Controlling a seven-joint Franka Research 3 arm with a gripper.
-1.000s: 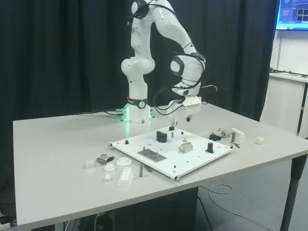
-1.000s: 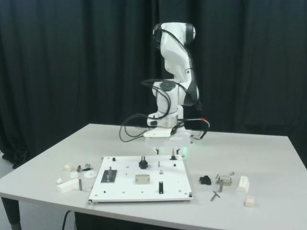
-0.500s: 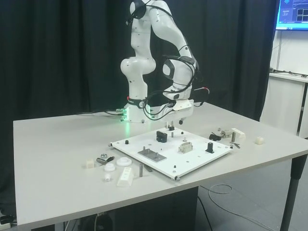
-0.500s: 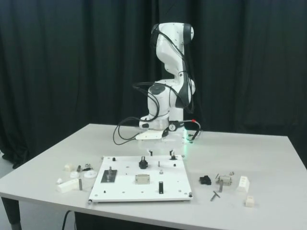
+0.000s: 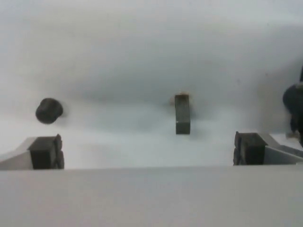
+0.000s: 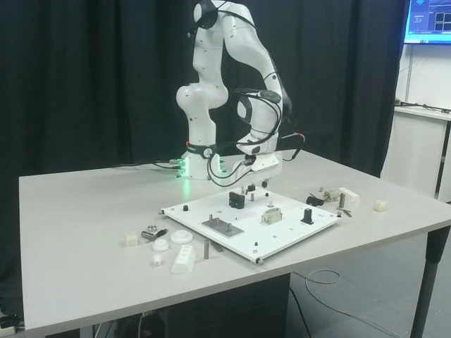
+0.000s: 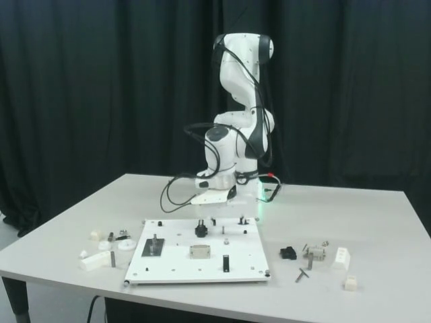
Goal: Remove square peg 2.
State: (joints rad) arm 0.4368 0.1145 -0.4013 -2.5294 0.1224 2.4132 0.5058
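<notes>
The gripper [image 5: 147, 150] hangs low over the far edge of the white assembly board [image 6: 282, 236] on the grey counter [image 6: 84, 211]. Its jaws stand wide apart with nothing between them. In the wrist view, the square peg [image 5: 182, 114] stands upright in the board, midway between the two fingertips [image 5: 45, 151].

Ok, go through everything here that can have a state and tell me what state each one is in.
gripper: open, holding nothing, hanging above the white board.
square peg: upright in the board, between the fingers' line, not gripped.
white board: flat on the grey table.
black round part: seated on the board.
</notes>
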